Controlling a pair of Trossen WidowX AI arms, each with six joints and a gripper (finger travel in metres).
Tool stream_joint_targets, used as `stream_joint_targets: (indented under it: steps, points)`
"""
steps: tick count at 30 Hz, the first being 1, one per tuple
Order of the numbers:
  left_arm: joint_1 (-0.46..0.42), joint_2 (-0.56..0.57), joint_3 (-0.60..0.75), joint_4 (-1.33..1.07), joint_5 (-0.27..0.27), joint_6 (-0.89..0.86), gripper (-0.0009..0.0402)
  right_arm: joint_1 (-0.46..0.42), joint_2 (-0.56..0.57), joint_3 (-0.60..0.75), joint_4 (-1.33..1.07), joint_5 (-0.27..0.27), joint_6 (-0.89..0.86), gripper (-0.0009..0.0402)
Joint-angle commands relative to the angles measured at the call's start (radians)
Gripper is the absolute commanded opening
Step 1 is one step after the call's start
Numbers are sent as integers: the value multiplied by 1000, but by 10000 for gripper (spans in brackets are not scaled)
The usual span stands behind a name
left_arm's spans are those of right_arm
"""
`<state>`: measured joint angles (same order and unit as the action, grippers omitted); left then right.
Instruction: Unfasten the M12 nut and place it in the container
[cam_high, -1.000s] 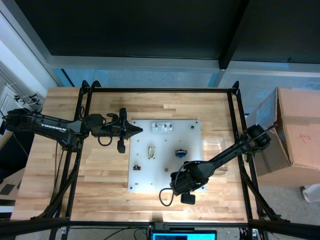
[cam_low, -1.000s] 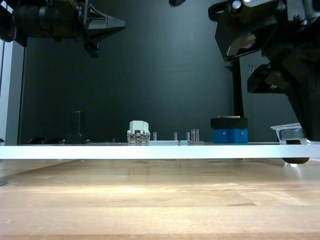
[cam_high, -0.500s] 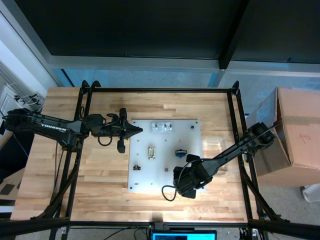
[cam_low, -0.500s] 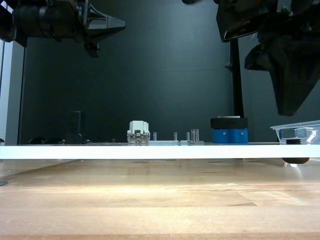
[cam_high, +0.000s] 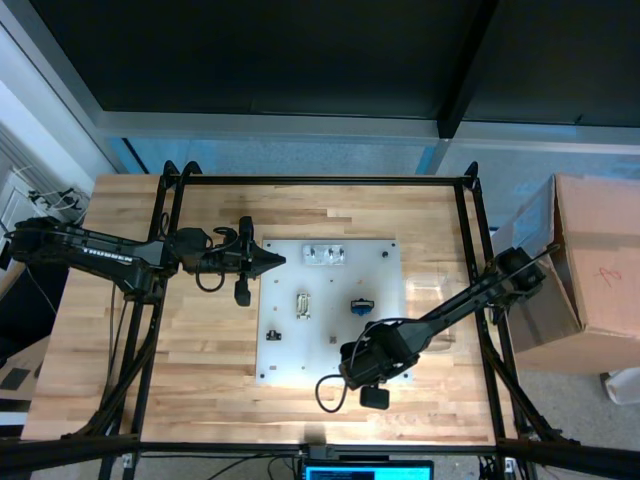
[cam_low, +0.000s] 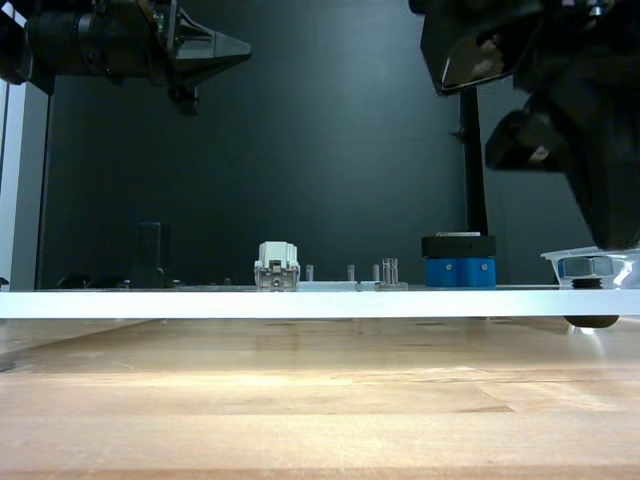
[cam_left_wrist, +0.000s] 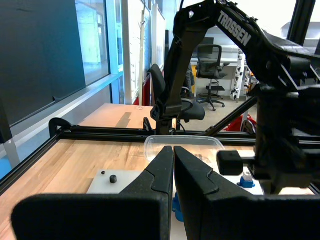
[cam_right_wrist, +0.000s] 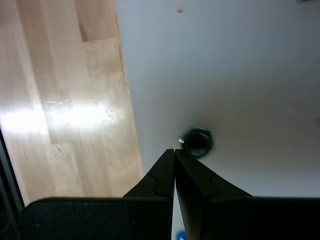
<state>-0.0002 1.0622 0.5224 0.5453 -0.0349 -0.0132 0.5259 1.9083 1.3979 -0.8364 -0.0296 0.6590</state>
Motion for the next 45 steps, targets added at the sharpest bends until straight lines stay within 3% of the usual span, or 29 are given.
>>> stream_joint_targets:
  steps: [1,10,12,15,16,20,22,30,41,45]
  points:
    - [0,0,0,0,0,0,0,1,12,-7,23,-1,-5,0]
    - [0,0,0,0,0,0,0,2,11,-18,-7,33,-3,0]
    - [0,0,0,0,0,0,0,2,2,-17,-75,76,14,0]
    - [0,0,0,0,0,0,0,3,-14,-2,-205,203,67,0]
    - [0,0,0,0,0,0,0,3,-22,0,-217,221,72,0]
    - [0,0,0,0,0,0,0,3,-40,0,-208,217,85,0]
    - [0,0,0,0,0,0,0,4,-40,0,-197,190,84,0]
    - [0,0,0,0,0,0,0,4,-50,0,-50,-92,-5,0]
    - [0,0,0,0,0,0,0,0,8,-16,-6,-65,-84,0]
    - [0,0,0,0,0,0,0,-1,12,-16,-11,-11,-83,0]
